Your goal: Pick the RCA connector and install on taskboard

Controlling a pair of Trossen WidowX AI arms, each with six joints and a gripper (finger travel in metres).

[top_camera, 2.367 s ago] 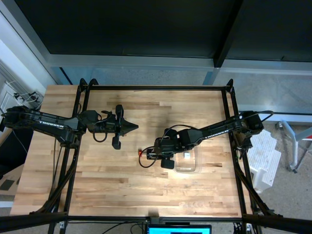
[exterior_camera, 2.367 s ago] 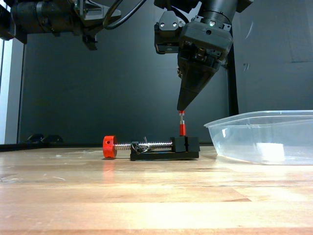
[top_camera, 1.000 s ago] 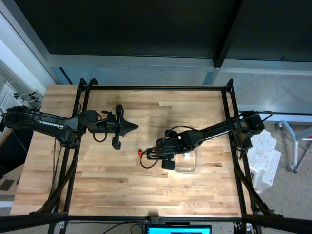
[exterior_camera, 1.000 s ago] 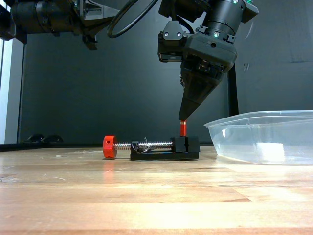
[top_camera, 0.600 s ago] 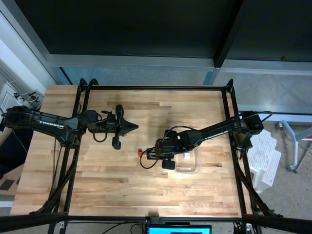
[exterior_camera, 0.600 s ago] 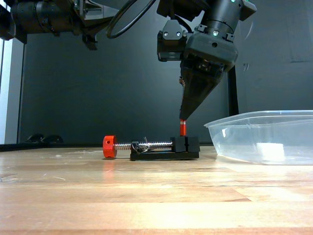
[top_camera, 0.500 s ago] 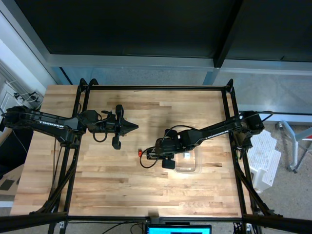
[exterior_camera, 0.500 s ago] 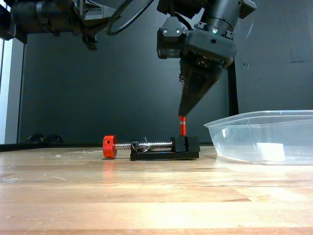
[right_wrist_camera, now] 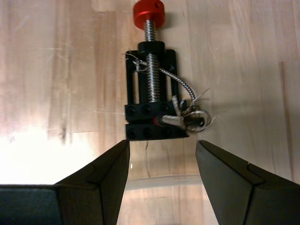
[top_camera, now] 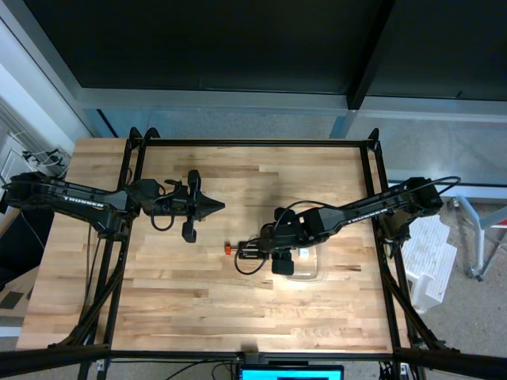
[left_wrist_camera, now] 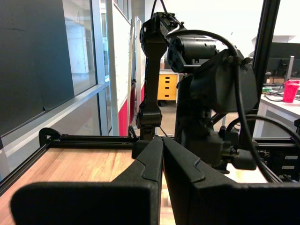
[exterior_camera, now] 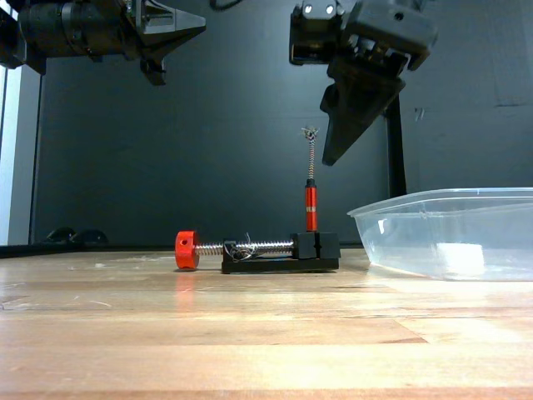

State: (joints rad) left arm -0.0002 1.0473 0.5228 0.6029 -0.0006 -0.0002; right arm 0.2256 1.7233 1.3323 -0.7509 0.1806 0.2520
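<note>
Overhead, right gripper (right_wrist_camera: 161, 141) gapes above RCA connector (exterior_camera: 310, 208); left gripper (left_wrist_camera: 162, 140) pinched aloft.

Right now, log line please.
right gripper: open, above taskboard | connector: upright on taskboard, ungripped | left gripper: shut, parked left

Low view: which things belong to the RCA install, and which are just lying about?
Job: RCA connector, upright on taskboard; right gripper, jaws open, above it.
Idle: left gripper, parked high at left; clear plastic tray; whitish piece inside.
</note>
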